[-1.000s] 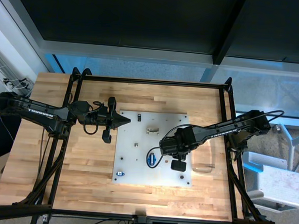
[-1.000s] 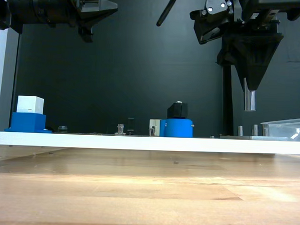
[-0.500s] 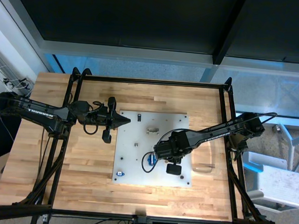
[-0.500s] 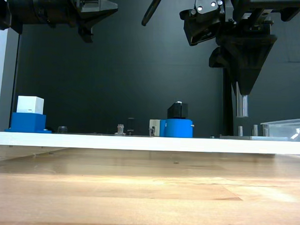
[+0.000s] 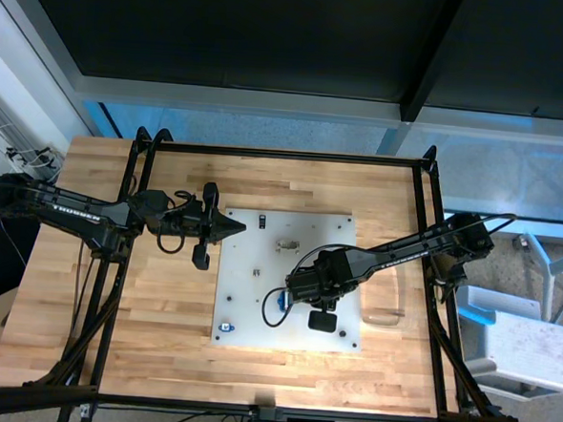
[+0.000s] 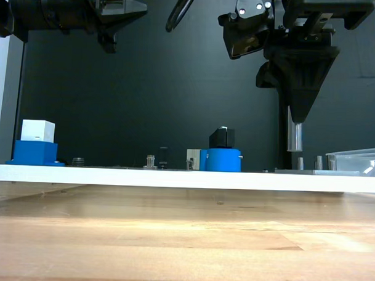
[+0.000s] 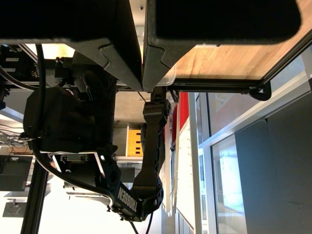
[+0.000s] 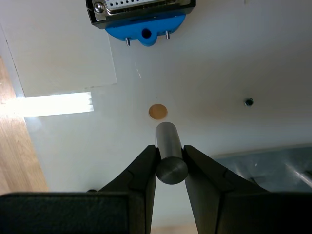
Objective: Pick the 16mm cylinder and place it in the taskboard
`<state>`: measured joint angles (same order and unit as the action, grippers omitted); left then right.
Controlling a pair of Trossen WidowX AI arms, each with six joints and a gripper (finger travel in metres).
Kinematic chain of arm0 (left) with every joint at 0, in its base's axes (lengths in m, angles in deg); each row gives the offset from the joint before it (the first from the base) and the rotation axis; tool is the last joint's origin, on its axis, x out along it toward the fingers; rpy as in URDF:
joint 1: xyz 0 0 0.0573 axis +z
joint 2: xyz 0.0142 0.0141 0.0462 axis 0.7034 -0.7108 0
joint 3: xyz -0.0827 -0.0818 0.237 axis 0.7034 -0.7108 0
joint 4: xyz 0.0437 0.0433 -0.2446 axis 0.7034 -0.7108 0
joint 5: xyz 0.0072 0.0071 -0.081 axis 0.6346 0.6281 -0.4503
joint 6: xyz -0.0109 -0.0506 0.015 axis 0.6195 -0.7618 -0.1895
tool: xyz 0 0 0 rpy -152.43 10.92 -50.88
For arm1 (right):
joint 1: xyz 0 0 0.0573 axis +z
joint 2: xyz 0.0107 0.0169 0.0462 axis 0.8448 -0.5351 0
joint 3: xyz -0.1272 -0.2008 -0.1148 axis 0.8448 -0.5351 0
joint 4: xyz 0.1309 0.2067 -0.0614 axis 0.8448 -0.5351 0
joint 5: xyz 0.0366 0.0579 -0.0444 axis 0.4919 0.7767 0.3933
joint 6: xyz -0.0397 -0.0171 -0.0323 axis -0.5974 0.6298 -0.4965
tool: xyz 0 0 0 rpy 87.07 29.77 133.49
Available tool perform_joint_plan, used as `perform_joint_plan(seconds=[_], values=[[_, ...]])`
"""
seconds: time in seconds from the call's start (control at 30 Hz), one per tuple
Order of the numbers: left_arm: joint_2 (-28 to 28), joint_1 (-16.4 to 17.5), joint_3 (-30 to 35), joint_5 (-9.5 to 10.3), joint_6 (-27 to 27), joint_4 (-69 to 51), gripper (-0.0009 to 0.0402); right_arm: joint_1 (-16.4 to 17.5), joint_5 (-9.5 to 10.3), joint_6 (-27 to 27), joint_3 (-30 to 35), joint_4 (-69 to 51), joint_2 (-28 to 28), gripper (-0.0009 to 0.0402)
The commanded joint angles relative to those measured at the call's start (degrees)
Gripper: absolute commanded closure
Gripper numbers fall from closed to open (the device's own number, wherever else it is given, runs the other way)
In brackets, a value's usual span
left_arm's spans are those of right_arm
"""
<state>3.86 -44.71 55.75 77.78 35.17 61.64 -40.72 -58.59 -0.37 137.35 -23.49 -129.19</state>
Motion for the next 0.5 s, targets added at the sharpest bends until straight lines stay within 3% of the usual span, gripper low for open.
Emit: perform_joint_plan(seconds=[0.03, 0.5], values=[[0.0, 0.0, 0.0, -0.02, 0.0, 0.0, 0.0393, 0.0, 0.59, -0.1, 0.0, 0.3, -1.0, 0.0359], [0.0, 0.0, 0.0, -0.02, 0.0, 0.0, 0.0393, 0.0, 1.03, -0.1, 0.0, 2.6, -3.1, 0.0359]])
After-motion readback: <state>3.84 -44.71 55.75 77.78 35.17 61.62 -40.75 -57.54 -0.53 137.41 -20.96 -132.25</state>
